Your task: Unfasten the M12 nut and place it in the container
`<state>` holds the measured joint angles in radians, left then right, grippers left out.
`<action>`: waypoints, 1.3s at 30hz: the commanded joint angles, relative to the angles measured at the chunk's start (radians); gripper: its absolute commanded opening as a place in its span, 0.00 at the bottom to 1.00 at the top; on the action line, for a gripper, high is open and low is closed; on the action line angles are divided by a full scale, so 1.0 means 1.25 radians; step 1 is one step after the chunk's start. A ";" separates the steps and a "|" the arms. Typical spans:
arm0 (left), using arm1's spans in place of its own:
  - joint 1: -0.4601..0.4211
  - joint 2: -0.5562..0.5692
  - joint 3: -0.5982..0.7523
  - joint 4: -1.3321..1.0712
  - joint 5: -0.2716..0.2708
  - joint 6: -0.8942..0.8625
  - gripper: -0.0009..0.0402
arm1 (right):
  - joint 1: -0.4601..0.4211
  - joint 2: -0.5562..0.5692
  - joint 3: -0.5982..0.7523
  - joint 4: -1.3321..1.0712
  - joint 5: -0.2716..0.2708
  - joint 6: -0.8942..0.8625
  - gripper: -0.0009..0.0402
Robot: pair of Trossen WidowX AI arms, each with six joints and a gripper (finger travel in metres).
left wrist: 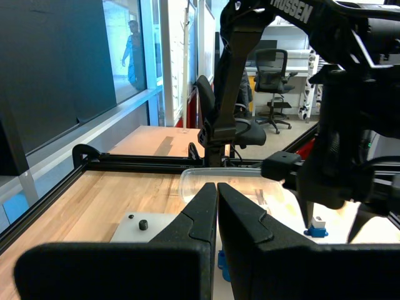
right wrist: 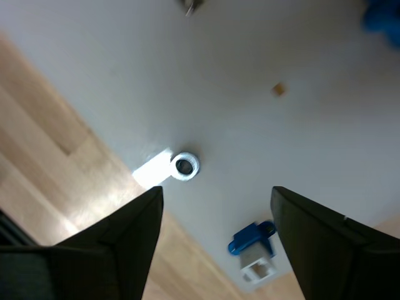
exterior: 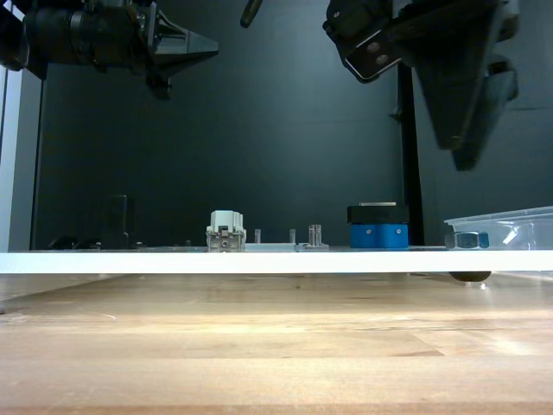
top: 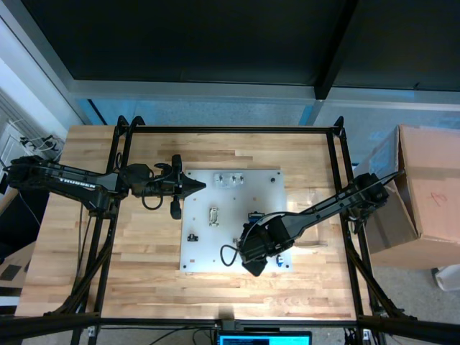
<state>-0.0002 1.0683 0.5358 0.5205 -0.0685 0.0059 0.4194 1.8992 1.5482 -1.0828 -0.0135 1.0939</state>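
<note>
Looking past the right gripper (right wrist: 217,190), you see its fingers spread above the M12 nut (right wrist: 195,166), seated on its stud (right wrist: 184,166); the left gripper (left wrist: 217,185), fingers pressed together, hovers at the left edge of the white board (top: 215,244).

White board (top: 208,248) taken as reference. Table (top: 144,244) under it: pale wood, planks in lighter and darker strips. Left gripper (top: 200,186), at the board's far left edge: black all over. Right gripper (top: 256,270), over the board's near right part: also black. Nut (right wrist: 185,166) on the board: bright silver, dark centre. Block (exterior: 378,235) on the board: blue, black top. Tray (exterior: 510,226) just right of the board: clear, colourless. Box (top: 431,194) well right of it: brown cardboard.
</note>
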 commanded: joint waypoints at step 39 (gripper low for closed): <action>0.000 0.000 0.000 0.001 0.000 0.000 0.02 | 0.017 0.103 -0.001 0.082 -0.004 -0.065 0.47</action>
<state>-0.0002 1.0683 0.5358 0.5205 -0.0685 0.0059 0.4408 2.0281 1.5471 -0.9810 -0.0196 1.0115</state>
